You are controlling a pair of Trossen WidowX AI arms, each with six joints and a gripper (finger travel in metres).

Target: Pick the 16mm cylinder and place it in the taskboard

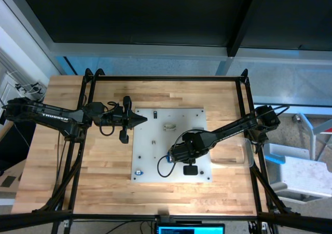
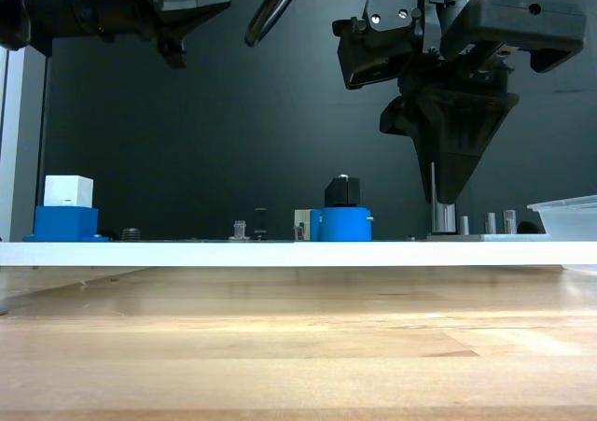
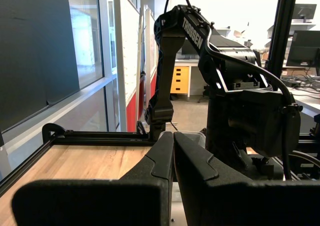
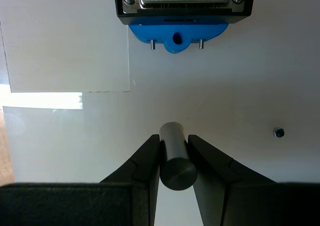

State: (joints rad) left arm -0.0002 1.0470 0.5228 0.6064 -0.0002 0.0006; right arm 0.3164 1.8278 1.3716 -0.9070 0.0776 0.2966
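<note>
right end effector [image 4: 173,142] clamped on the 16mm cylinder [image 4: 177,172], upright over the taskboard [image 1: 148,153].
the cylinder's lower end is at or just above the white plate, near a blue connector [image 4: 175,35]; contact unclear. left end effector [image 1: 141,118], fingers pressed together, hangs over the board's left edge above the table [image 1: 78,182].

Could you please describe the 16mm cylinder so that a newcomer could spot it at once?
Find the large white taskboard; the left gripper hangs shut over its left edge. The right gripper points down over its right half, clamping the 16mm cylinder: a plain grey metal rod, upright, thicker than the thin pegs beside it.
</note>
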